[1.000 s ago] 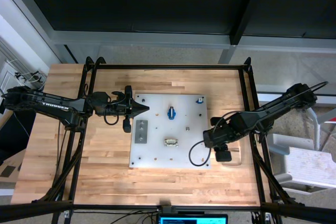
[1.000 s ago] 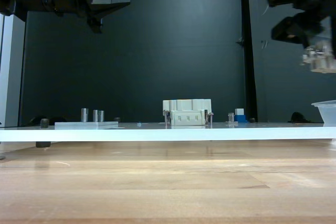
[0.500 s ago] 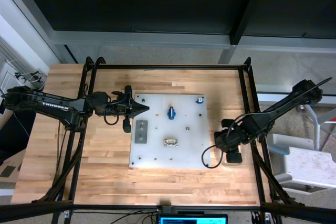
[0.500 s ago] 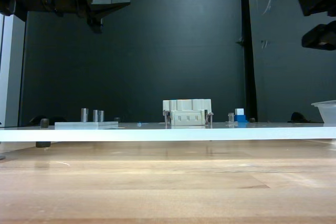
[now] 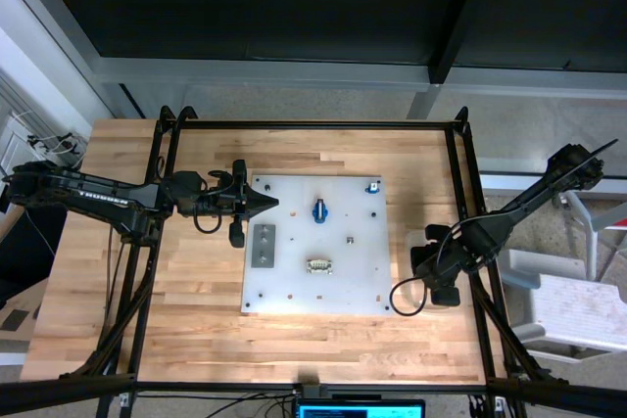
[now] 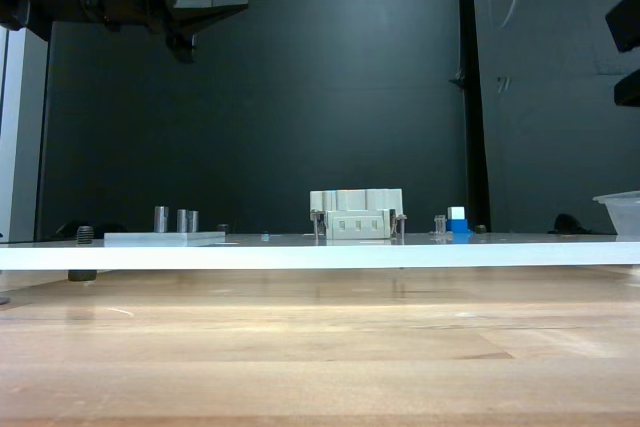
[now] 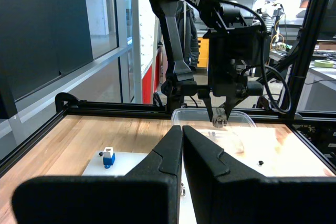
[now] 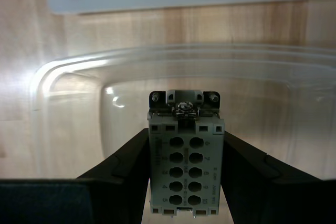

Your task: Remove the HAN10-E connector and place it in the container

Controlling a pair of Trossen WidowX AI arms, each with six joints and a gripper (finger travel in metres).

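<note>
You find the white board (image 5: pixel 313 242) unaltered, its beige housing (image 5: pixel 317 264) still seated near the front edge. Over the last second the right arm has swung outward past the board's right edge. Its right gripper (image 8: pixel 185 142) now hangs directly above the container (image 8: pixel 68 77) and has all but left the low view. The left gripper (image 7: pixel 182 135) stays parked over the board's left edge, fingers pressed together on nothing. The HAN10-E connector (image 8: pixel 186 169) is clamped between the right fingers, above the container's floor. Judgement: removal is done; you have only lowering and release remaining.
</note>
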